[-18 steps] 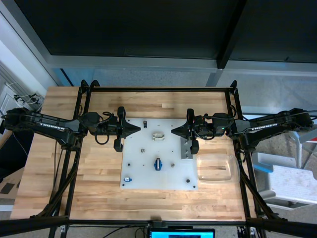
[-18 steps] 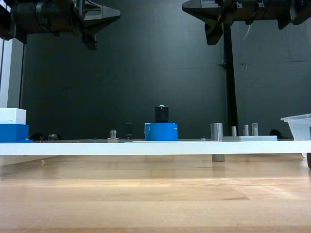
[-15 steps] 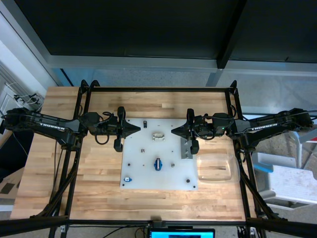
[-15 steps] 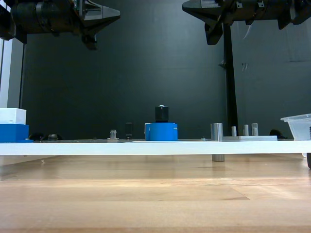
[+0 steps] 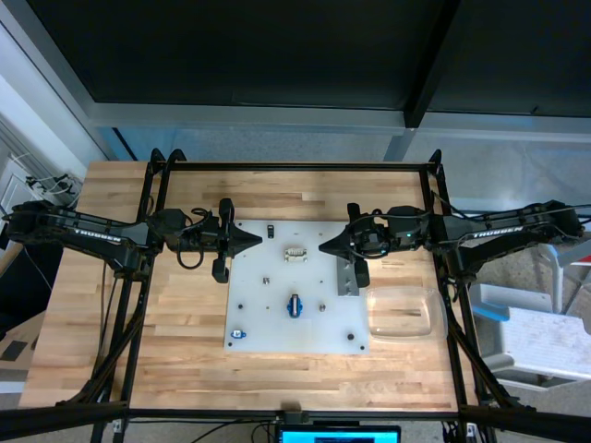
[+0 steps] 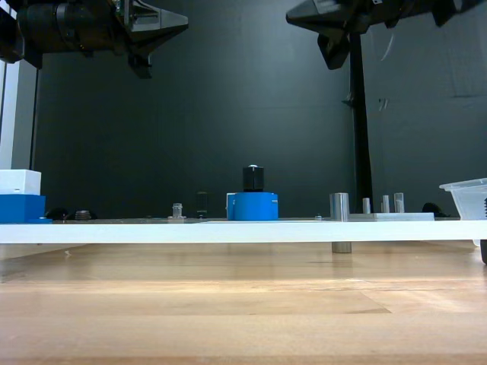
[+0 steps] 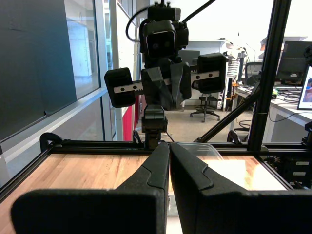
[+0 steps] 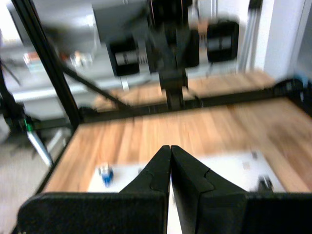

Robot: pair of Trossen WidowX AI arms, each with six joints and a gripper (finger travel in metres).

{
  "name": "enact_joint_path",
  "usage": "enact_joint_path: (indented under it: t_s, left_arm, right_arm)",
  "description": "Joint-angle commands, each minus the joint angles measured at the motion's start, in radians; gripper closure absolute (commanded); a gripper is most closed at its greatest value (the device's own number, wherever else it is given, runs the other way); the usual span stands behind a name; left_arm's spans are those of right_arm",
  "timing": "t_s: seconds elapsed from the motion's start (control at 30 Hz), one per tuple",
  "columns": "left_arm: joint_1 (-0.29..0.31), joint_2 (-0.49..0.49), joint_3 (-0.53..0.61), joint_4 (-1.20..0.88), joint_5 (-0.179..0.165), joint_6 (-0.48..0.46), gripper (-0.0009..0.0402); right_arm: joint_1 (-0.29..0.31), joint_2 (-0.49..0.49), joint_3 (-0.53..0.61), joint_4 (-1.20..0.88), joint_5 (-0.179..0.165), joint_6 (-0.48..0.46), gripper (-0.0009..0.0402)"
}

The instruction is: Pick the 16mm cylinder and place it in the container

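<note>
Overhead: left pincer fingers pressed together, holding nothing, high over the left edge of the white board. Right pincer likewise closed and empty, high over the board, right of centre. Cylinder upright on the board, right of the blue part; overhead it is probably the small grey speck. Clear container sits on the surface just beside the board's right edge.
</note>
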Motion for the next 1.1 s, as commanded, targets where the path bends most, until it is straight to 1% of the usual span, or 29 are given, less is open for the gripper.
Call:
enact_joint_path:
  t_s: [0.03,0.23,0.33,0.53,0.83,0.93,1.1]
  left_arm:
    - [0.000,0.000,0.000,0.000,0.000,0.000,0.0393]
    - [0.000,0.000,0.000,0.000,0.000,0.000,0.0393]
    - [0.000,0.000,0.000,0.000,0.000,0.000,0.0393]
    - [0.000,0.000,0.000,0.000,0.000,0.000,0.0393]
    - [0.000,0.000,0.000,0.000,0.000,0.000,0.0393]
    - [0.000,0.000,0.000,0.000,0.000,0.000,0.0393]
    - [0.000,0.000,0.000,0.000,0.000,0.000,0.0393]
  right_arm:
    - [0.001,0.001,0.069,-0.201,0.001,0.000,0.0393]
    - [0.003,0.008,0.195,-0.510,0.003,0.005,0.0393]
    - [0.004,0.021,0.252,-0.625,0.005,0.003,0.0393]
    - [0.005,0.082,0.372,-0.854,0.019,-0.006,0.0393]
    - [0.009,0.203,0.558,-1.101,0.019,-0.011,0.0393]
    - [0.014,0.247,0.623,-1.176,0.019,-0.031,0.0393]
    - [0.032,0.309,0.697,-1.259,0.015,-0.039,0.0393]
